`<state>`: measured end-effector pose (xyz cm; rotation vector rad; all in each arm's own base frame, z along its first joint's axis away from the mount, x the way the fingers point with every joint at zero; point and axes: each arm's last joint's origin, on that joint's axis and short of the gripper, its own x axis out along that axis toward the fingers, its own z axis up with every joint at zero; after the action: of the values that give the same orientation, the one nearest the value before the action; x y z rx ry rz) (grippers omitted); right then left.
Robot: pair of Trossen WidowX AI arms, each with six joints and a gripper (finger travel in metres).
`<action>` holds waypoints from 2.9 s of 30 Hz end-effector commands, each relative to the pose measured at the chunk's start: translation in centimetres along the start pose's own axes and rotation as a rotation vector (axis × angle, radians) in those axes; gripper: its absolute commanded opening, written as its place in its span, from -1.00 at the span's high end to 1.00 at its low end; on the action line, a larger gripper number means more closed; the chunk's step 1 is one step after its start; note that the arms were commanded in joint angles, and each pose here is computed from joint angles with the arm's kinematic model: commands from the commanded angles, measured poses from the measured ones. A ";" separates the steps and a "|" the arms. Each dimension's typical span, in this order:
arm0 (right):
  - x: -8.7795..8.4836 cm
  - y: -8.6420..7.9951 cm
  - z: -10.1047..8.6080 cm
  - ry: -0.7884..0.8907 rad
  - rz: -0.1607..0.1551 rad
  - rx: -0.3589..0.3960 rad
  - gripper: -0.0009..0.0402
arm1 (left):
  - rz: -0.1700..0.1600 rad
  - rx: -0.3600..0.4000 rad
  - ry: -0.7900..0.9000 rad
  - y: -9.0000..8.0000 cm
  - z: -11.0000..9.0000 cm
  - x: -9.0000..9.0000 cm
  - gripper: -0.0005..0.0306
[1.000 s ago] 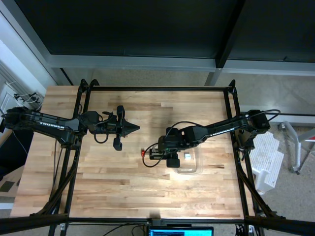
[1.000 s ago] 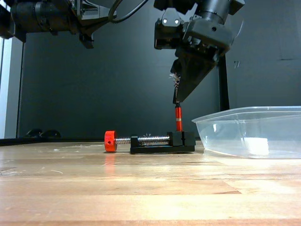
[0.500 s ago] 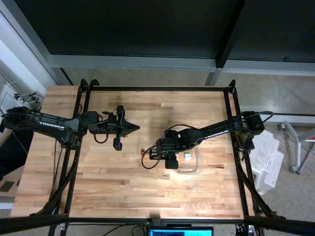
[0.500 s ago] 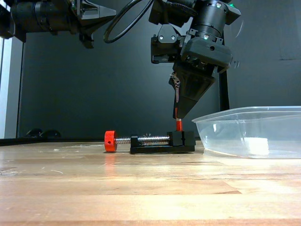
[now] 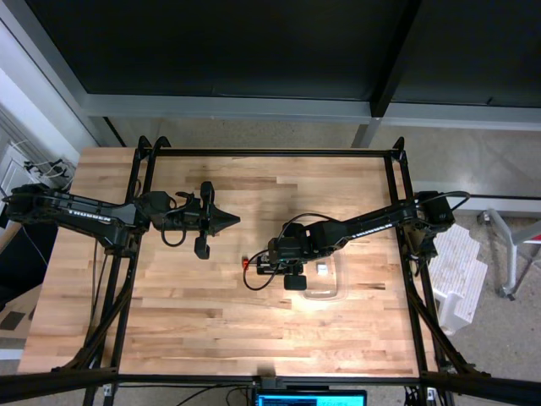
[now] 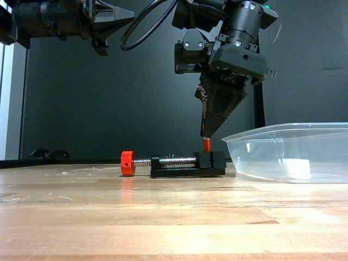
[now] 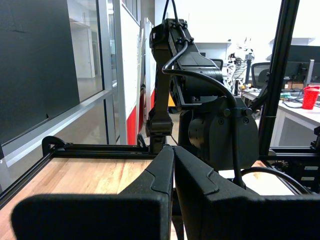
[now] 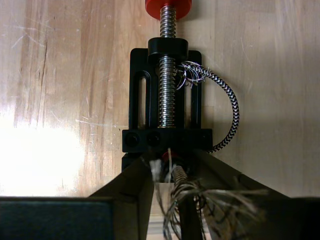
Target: Remove the RCA connector from the receptacle and place in the container
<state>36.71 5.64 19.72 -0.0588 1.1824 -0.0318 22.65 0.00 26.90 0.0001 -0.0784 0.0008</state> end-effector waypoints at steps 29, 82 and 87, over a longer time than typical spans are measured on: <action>-0.7 -0.1 0.1 -0.023 0.003 0.000 0.94 | 0.000 0.000 0.000 0.0 0.0 0.0 0.96; -6.6 -1.1 -6.5 -0.062 0.018 0.014 0.94 | 0.000 0.000 0.000 0.0 0.0 0.0 0.96; -6.4 -1.2 -8.1 -0.038 0.016 0.022 0.94 | 0.000 0.000 0.000 0.0 0.0 0.0 0.97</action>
<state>27.06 4.63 22.83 -0.0323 1.1391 -0.0261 22.65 0.00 26.89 0.0001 -0.0780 0.0008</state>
